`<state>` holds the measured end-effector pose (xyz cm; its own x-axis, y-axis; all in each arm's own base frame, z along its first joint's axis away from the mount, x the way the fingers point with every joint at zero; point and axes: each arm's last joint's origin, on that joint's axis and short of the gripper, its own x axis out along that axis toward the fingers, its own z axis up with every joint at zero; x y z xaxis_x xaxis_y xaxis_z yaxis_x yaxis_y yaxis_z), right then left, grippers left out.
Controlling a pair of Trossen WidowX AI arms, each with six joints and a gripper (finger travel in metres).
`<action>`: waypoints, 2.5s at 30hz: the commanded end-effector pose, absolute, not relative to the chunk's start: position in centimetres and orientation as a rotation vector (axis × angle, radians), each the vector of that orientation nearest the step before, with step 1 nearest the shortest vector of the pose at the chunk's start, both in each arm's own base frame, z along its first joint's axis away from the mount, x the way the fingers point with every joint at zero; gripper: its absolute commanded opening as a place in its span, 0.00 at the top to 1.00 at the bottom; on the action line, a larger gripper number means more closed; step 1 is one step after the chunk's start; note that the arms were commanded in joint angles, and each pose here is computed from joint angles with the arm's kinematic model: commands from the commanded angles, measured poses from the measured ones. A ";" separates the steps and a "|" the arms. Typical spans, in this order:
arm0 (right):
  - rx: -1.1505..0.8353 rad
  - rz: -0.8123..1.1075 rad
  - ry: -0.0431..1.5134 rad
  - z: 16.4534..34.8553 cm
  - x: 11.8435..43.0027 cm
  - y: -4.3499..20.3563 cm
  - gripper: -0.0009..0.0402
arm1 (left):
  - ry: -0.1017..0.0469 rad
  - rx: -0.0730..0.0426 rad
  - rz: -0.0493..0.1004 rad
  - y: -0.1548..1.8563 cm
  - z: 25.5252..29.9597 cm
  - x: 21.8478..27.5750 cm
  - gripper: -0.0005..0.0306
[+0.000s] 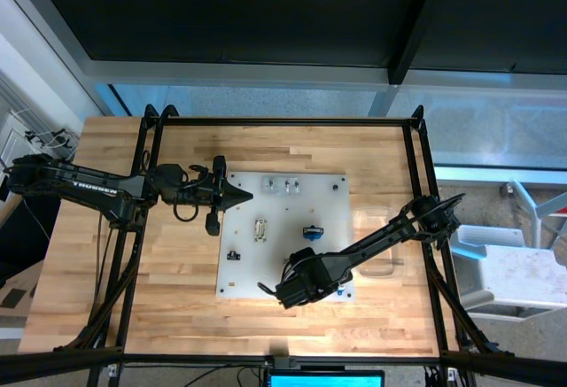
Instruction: Pick the M12 fastener and fasten on the M12 threads
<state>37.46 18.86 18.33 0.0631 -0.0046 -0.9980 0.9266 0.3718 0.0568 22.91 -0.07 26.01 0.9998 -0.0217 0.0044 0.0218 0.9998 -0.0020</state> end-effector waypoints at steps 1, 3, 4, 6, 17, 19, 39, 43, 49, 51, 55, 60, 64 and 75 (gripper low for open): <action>1.012 -0.958 1.276 18.3 37.5 18.9 0.91 | -0.005 -0.002 -0.022 -0.06 26.02 22.92 0.98; 1.067 -1.009 1.250 18.3 37.5 18.9 0.91 | -0.005 -0.002 -0.022 -0.07 26.02 22.92 0.98; 1.095 -1.036 1.235 18.3 37.5 18.9 0.91 | -0.005 -0.002 -0.022 -0.07 26.02 22.92 0.98; 1.154 -1.090 1.204 18.3 37.5 18.9 0.91 | -0.005 -0.002 -0.022 -0.07 26.02 22.92 0.98; 1.561 -1.442 0.936 18.3 37.6 19.0 0.91 | -0.005 -0.002 -0.022 -0.06 26.02 22.92 0.98; 1.623 -1.497 0.885 18.3 37.6 19.0 0.91 | -0.005 -0.002 -0.022 -0.07 26.02 22.92 0.98; 2.035 -1.874 0.448 18.4 37.6 19.1 0.91 | -0.005 -0.002 -0.022 -0.07 26.02 22.92 0.98; 2.034 -1.873 0.449 18.4 37.6 19.1 0.91 | -0.005 -0.002 -0.022 -0.07 26.02 22.92 0.98; 2.034 -1.868 0.455 18.4 37.6 19.1 0.91 | -0.005 -0.002 -0.022 -0.07 26.02 22.92 0.98; 2.035 -1.867 0.455 18.4 37.6 19.1 0.91 | -0.005 -0.002 -0.022 -0.06 26.02 22.92 0.98; 2.036 -1.867 0.455 18.4 37.6 19.1 0.91 | -0.005 -0.002 -0.022 -0.07 26.02 22.92 0.98; 2.033 -1.862 0.459 18.4 37.6 19.1 0.91 | -0.005 -0.002 -0.022 -0.07 26.02 22.92 0.98; 1.990 -1.835 0.504 18.4 37.6 19.0 0.91 | -0.005 -0.002 -0.022 -0.07 26.02 22.92 0.98; 1.975 -1.849 0.501 18.4 37.4 19.1 0.91 | -0.005 -0.002 -0.022 -0.07 26.02 22.92 0.98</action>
<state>37.43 19.07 18.34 0.0711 -0.0032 -0.9975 0.5078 -0.8606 0.0390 22.91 -0.07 26.01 0.9997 -0.0221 0.0044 0.0221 0.9998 -0.0020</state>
